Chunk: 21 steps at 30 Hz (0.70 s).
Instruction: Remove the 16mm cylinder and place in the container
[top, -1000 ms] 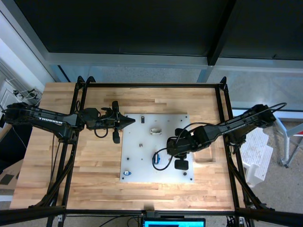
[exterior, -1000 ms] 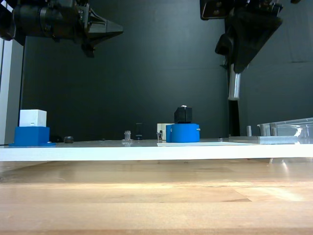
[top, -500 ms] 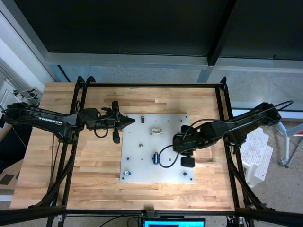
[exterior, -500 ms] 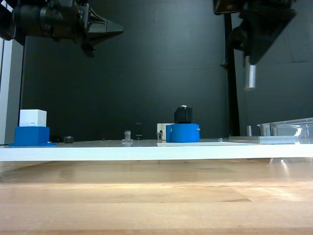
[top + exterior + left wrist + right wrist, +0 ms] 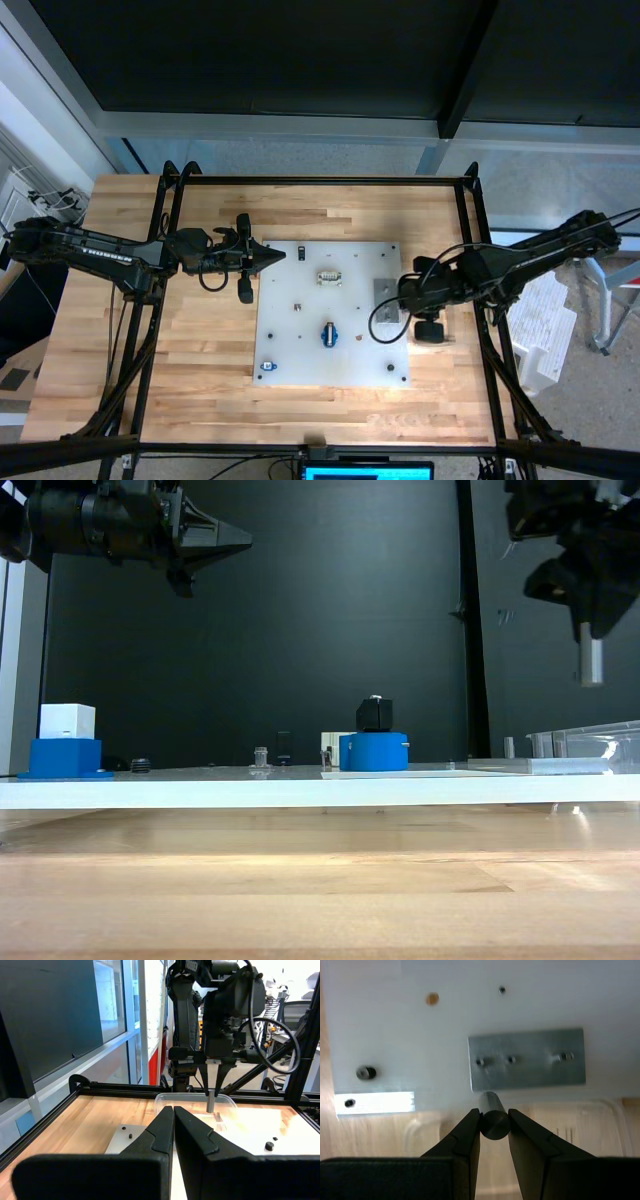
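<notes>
16mm cylinder (image 5: 592, 662) is hanging upright off the right edge of the white task board (image 5: 300, 340), pinched at its upper end between the fingers of the right gripper (image 5: 591, 630). It is not touching anything below. The container (image 5: 590, 742) is sitting on the table just beside the board's right edge, and the cylinder's lower end is hovering above it, over the wall nearest the board. In the right wrist view the rod's round end face (image 5: 494, 1119) is showing between the two finger pads, with the clear tray's rim (image 5: 615, 1110) and the grey metal block (image 5: 527, 1058) on the board beneath.

Over the board's left edge, toward its far corner, the left gripper (image 5: 280, 256) is hovering high and lying level, its tip pointing rightward across the board. Its fingers (image 5: 160, 1130) are pressing together with nothing between them. On the board, the blue connector (image 5: 328, 335) is standing near the middle.

At the board's right edge, the right gripper (image 5: 408, 295) is pointing straight down, its arm reaching in from the right.
</notes>
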Motion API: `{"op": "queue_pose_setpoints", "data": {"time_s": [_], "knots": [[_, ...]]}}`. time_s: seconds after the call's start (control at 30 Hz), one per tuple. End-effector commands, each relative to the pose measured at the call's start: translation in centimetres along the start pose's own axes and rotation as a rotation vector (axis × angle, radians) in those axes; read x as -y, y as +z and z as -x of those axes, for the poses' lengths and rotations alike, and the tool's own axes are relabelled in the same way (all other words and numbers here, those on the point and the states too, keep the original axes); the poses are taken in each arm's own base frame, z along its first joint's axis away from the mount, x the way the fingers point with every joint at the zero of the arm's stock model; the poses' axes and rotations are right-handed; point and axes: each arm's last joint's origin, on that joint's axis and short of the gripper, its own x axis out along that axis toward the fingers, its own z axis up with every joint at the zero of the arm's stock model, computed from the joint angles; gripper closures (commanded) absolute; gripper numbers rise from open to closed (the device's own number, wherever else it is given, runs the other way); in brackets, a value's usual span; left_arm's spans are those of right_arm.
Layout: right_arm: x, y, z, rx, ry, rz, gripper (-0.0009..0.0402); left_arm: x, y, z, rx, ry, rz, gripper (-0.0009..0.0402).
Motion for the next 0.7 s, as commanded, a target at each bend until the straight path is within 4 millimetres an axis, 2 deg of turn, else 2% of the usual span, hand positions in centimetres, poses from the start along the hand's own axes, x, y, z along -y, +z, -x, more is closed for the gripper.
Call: {"op": "queue_pose_setpoints", "data": {"time_s": [0.03, 0.23, 0.43, 0.7], "knots": [[0.5, -1.2, 0.0, -0.011, -0.004, 0.003, 0.0370, 0.0, 0.0, 0.0, 0.000, 0.000, 0.000, 0.0393], [1.3, -3.2, -0.7, -0.042, -0.018, 0.000, 0.0370, 0.0, 0.0, 0.0, 0.000, 0.000, 0.000, 0.0393], [1.9, -4.7, -2.6, -0.108, -0.048, -0.006, 0.0370, 0.0, 0.0, 0.0, 0.000, 0.000, 0.000, 0.0393], [2.0, -5.7, -4.4, -0.123, -0.051, -0.012, 0.0370, 0.0, 0.0, 0.0, 0.000, 0.000, 0.000, 0.0393]]}}
